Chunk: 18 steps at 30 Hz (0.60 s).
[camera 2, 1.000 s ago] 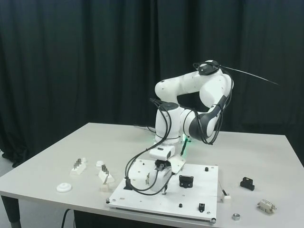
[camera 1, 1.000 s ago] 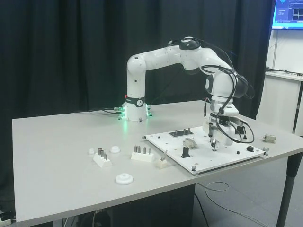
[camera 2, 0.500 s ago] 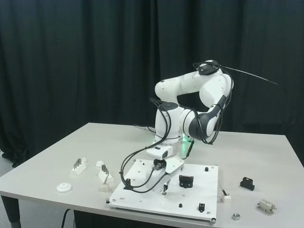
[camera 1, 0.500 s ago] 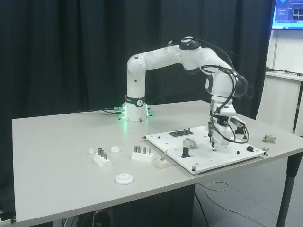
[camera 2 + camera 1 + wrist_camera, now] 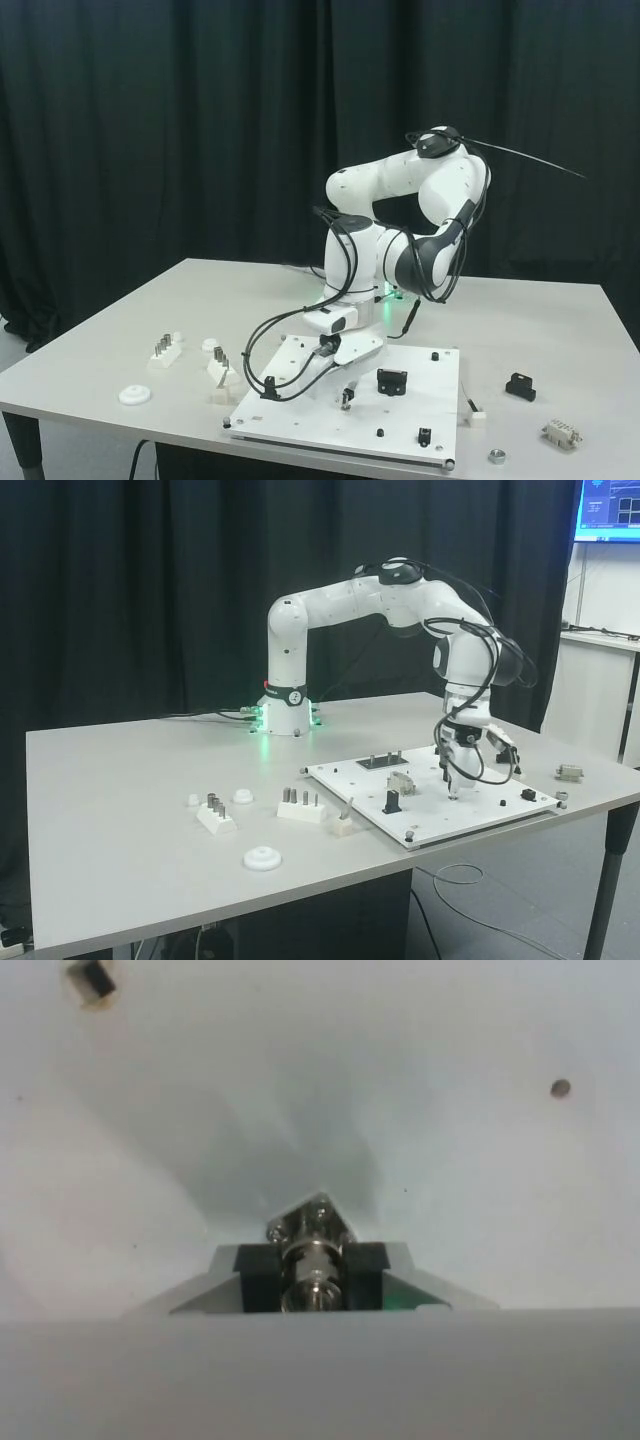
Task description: Insert BNC.
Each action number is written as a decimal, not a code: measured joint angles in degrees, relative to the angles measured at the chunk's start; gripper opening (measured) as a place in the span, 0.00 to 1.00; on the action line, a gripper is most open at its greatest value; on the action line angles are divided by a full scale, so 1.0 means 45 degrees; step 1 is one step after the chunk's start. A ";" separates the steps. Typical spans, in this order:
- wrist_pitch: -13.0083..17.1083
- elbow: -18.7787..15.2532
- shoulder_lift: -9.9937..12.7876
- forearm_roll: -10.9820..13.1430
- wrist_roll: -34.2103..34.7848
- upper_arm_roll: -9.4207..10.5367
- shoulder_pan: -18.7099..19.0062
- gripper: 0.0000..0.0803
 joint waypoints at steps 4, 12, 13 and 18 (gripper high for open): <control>-0.0045 0.0007 -0.0006 0.0046 0.0498 -0.0004 -0.0027 0.15; -0.0133 0.0006 -0.0018 0.0180 0.2561 -0.0017 -0.0078 0.15; -0.0138 0.0005 -0.0022 0.0189 0.2833 -0.0017 -0.0081 0.15; -0.0143 0.0000 -0.0023 0.0259 0.3318 -0.0017 -0.0092 0.15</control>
